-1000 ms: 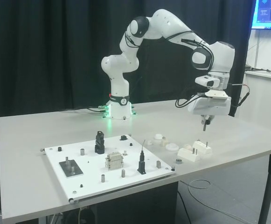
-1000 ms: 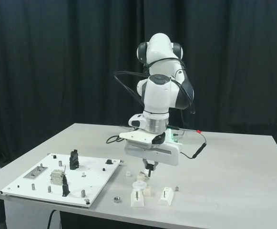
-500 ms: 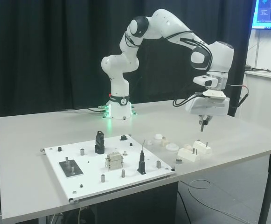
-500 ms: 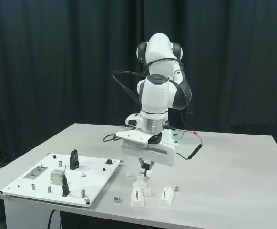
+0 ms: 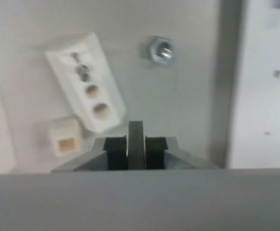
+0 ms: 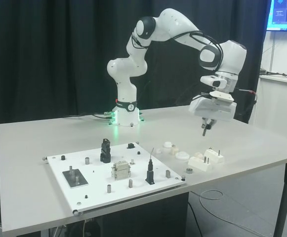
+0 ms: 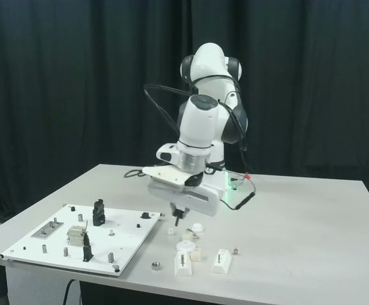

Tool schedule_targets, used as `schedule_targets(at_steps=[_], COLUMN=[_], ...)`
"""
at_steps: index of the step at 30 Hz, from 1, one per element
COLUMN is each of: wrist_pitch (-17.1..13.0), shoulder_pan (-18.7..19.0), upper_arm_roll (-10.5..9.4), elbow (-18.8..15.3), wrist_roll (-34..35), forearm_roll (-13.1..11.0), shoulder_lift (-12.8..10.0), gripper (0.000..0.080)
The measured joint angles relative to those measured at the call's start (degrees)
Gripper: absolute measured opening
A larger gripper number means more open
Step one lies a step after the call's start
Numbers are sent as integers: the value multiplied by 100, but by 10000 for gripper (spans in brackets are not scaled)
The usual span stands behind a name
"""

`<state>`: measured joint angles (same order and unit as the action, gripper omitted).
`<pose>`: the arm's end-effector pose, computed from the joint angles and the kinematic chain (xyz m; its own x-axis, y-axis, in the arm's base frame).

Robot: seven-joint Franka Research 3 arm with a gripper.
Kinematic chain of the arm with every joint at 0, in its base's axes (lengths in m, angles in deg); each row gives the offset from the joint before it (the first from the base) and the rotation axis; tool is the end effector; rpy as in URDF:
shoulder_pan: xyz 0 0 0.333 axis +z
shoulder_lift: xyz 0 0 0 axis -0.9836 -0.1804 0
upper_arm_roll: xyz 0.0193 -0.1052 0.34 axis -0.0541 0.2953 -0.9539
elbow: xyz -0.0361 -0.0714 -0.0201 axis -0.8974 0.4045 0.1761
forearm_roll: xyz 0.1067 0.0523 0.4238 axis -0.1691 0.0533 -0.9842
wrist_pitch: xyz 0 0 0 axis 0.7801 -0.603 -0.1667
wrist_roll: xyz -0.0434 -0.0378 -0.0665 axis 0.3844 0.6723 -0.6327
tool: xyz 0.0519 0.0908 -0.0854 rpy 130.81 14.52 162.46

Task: Insert square peg 2.

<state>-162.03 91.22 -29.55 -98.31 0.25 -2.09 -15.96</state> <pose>0.7566 0.0633 0.3272 0.6674 -0.7338 0.1269 -0.7383 -0.6296 0.2421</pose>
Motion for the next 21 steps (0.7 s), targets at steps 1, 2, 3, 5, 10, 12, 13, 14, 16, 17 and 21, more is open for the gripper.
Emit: schedule_targets(at_steps=[1,2,3,5,10,12,13,14,16,17,21], wrist_pitch=[79,153,230,362,550,597,629,663,715,740,852], shoulder_pan=[-25,-50,-74,-128,-271,-330,-359,-387,-443,-469,-577], upper_arm_roll=[0,-1,-1,-1,-1,-1,-2,-2,-2,-2,-2], elbow=[24,47,70,109,132,132,132,132,132,132,130], wrist_roll=[-45,-93,-148,-295,-843,-983,-1036,-1093,-1207,-1258,-1505], forearm_roll=[28,55,78,105,124,124,124,124,124,124,124], shoulder_lift=[10,19,28,46,119,145,157,168,186,193,224], gripper=[76,76,76,76,76,76,76,76,76,76,76])
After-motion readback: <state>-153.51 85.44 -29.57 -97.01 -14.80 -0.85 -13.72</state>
